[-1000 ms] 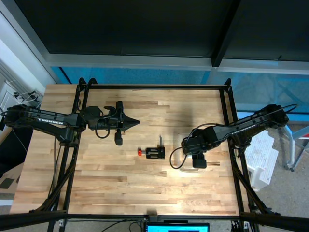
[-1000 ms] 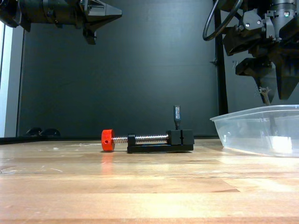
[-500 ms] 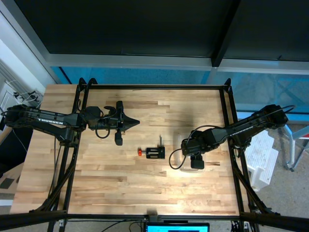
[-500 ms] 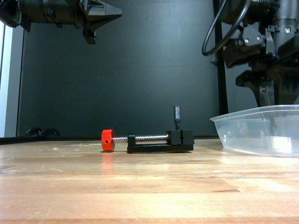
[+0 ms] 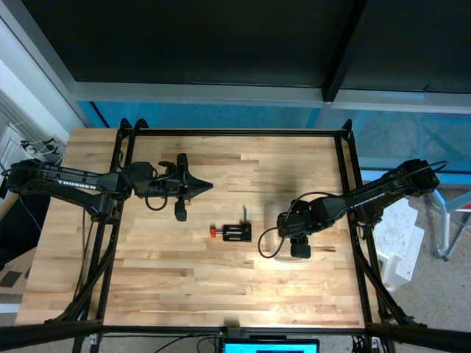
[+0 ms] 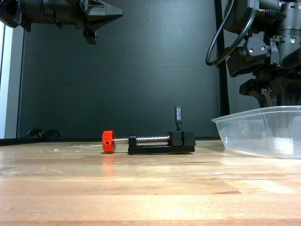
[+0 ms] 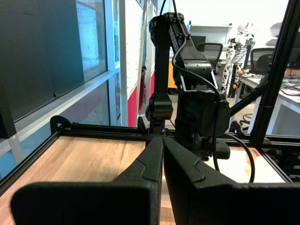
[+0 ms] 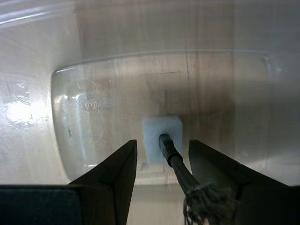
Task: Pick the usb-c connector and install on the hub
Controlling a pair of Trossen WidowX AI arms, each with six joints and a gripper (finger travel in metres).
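Your right gripper (image 8: 162, 146) is in the clear glossy tray (image 6: 244, 129) toward the bench's (image 5: 184, 272) right edge, jaws spread, gripping nothing — the stubby dark usb-c connector (image 8: 165, 142) lies between them on a pale square pad (image 8: 154, 127) — black blocky hub (image 5: 236, 233) mid-bench, left gripper (image 5: 207, 187) aloft leftward, fingers pressed together.

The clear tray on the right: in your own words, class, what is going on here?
The right end effector reaches down into the clear tray, its fingers open on either side of the usb-c connector, whose tip lies on a small pale square piece. It has not closed on it yet. The hub sits on the table beside the tray, unattended. The left end effector is shut and parked high over the table's left side.
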